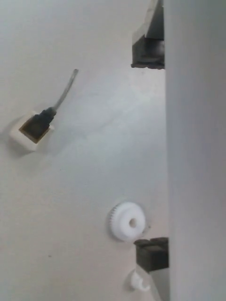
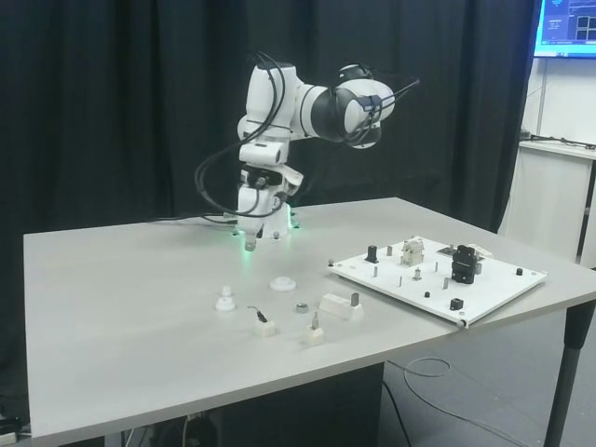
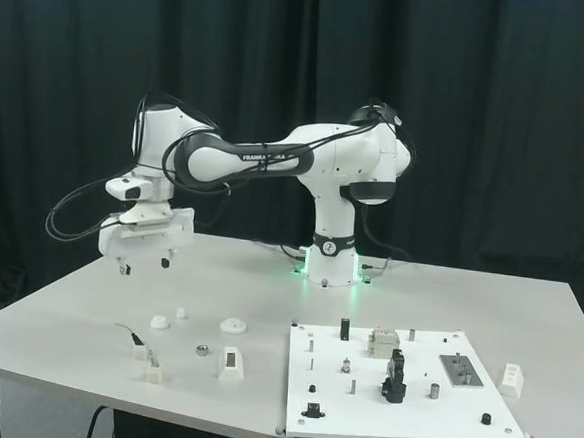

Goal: Pick USB.

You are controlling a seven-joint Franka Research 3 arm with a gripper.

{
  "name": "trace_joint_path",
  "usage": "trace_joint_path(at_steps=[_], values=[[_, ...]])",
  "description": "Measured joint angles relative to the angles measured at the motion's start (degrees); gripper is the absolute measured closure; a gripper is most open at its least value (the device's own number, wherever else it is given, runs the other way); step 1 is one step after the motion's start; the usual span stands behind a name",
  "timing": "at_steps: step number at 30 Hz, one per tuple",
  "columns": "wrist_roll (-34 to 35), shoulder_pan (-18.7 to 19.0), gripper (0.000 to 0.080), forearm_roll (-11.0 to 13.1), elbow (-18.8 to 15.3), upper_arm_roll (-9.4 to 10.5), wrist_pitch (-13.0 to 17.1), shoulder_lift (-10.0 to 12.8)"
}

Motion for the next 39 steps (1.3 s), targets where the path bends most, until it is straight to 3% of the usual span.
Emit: trace_joint_path(at_steps=[8, 18, 39], values=[[-11.08, 0.12, 0.0003, 0.00, 0.00, 0.46, 0.93, 0.00], [-25.95, 0.61, 0.0003, 0.01, 0.00, 1.80, 4.15, 0.00], [-33.45, 1.66, 0.0003, 0.08, 0.00, 5.60, 11.01, 0.07]])
